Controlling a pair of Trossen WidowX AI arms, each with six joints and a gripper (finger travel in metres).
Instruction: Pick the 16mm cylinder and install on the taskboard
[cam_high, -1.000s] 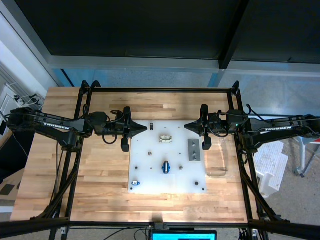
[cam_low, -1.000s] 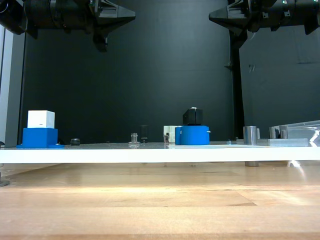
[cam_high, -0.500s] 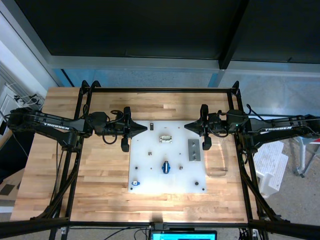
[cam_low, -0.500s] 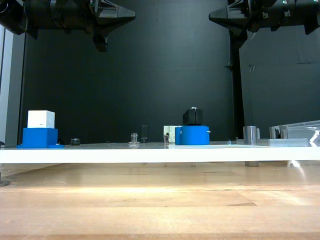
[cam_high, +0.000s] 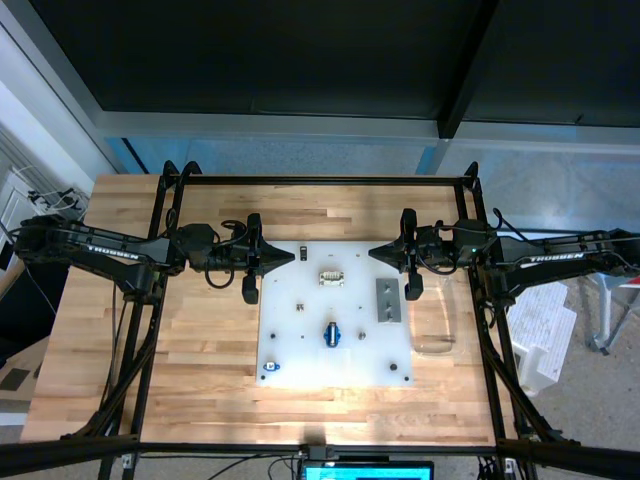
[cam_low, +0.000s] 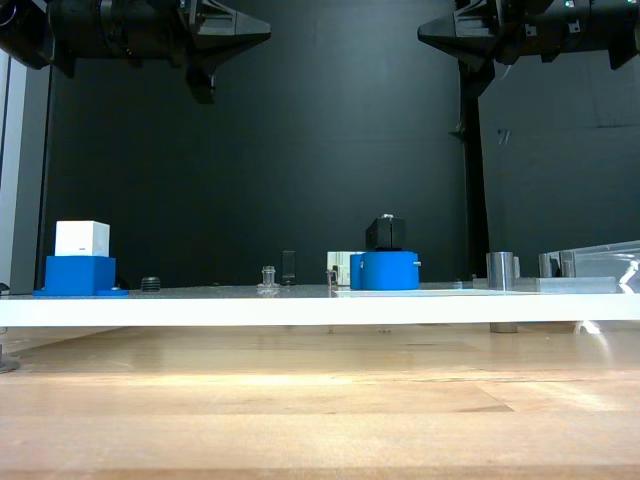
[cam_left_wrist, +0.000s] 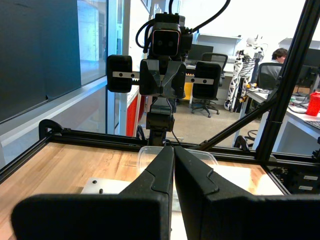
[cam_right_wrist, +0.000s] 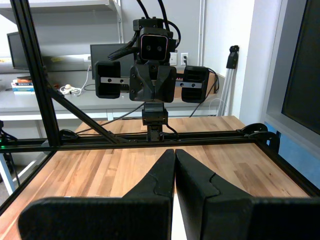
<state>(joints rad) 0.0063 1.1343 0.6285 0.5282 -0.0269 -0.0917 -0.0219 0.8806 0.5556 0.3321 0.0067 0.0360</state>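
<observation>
On the bench (cam_high: 180, 380), the taskboard (cam_high: 300, 350) lies flat at the centre of the high view. The 16mm cylinder (cam_high: 359, 336) stands upright on it, just right of the blue fitting (cam_high: 331, 335); whether it is seated in a hole I cannot tell. Farther back, the left gripper (cam_high: 292, 256) and right gripper (cam_high: 371, 254) hang high over the board's far corners, well apart from that peg, each with its fingers (cam_left_wrist: 157, 172) pressed together and empty. The pick looks not yet begun; grasping and installing are both left. White lettering on each arm (cam_high: 110, 252) reads TROSSEN.
</observation>
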